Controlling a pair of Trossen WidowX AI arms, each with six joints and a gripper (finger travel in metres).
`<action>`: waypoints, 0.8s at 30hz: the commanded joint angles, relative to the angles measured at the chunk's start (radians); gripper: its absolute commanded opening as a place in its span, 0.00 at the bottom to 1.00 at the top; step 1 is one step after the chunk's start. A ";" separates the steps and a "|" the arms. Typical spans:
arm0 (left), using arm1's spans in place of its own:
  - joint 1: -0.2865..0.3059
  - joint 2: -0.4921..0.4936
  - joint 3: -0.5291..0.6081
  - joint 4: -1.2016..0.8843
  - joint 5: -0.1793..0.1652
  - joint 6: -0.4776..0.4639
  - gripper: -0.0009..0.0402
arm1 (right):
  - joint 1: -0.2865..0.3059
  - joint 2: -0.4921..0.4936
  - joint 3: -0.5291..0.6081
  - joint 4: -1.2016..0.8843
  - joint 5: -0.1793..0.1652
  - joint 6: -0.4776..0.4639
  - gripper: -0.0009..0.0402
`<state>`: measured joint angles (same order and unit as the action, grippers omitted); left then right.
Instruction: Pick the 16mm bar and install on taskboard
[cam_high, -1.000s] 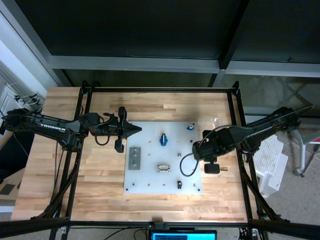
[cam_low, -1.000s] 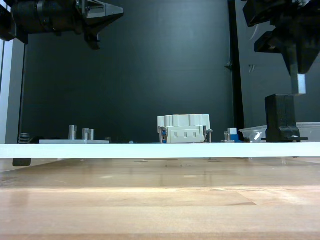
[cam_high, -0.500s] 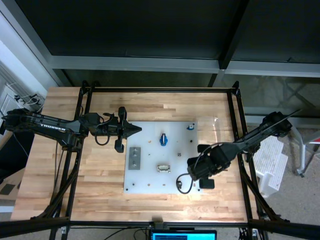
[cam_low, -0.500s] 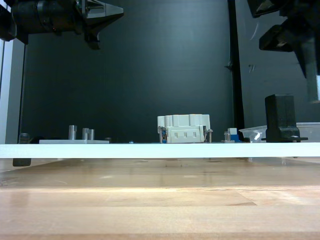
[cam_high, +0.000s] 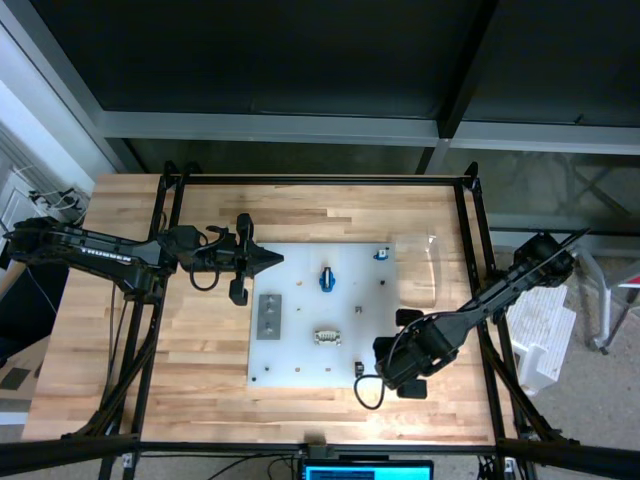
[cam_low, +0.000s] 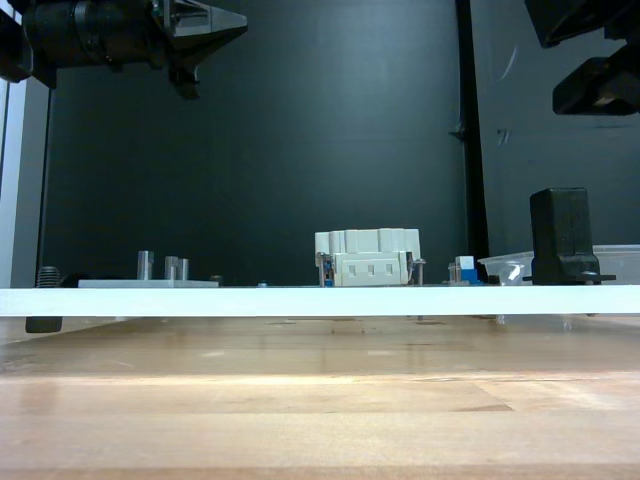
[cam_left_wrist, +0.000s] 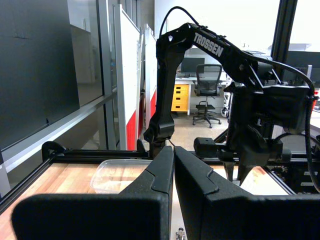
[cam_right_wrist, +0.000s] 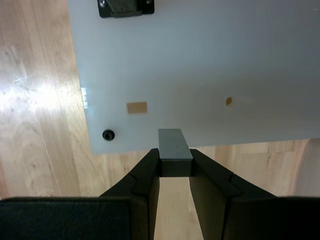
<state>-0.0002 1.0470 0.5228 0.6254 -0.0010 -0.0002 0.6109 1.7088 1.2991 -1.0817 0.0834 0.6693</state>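
The 16mm bar (cam_right_wrist: 175, 151), a short grey square-ended piece, is pinched between the fingertips of my right gripper (cam_right_wrist: 175, 163). It hangs over the near right corner of the white taskboard (cam_right_wrist: 200, 60), just past a small rectangular slot (cam_right_wrist: 136, 107). From above, the right gripper (cam_high: 404, 376) hovers at the taskboard's (cam_high: 300, 300) near right corner; the bar itself is hidden there. My left gripper (cam_high: 268, 258) is held high at the board's far left edge, its fingers pressed together and holding nothing (cam_left_wrist: 173, 160).
On the board are a grey metal block (cam_high: 270, 315), a blue knob (cam_high: 327, 278), a white connector (cam_low: 367, 257) and a tall black block (cam_low: 560, 238). A clear plastic tray (cam_high: 420, 265) lies right of the board. Black frame rails border the table.
The right arm has swung from the board's right edge toward its near right corner with the bar in its grip, and the bar has left the low view. The left arm is still.
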 joint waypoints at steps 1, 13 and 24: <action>0.000 0.000 0.000 0.000 0.000 0.000 0.02 | 0.010 0.026 0.034 -0.010 0.015 0.005 0.07; 0.000 0.000 0.000 0.000 0.000 0.000 0.02 | 0.034 0.067 0.064 0.007 0.022 0.022 0.07; 0.000 0.000 0.000 0.000 0.000 0.000 0.02 | 0.053 0.074 0.055 0.031 0.053 0.040 0.07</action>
<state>-0.0002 1.0470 0.5224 0.6254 -0.0006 -0.0006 0.6651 1.7760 1.3556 -1.0561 0.1207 0.7113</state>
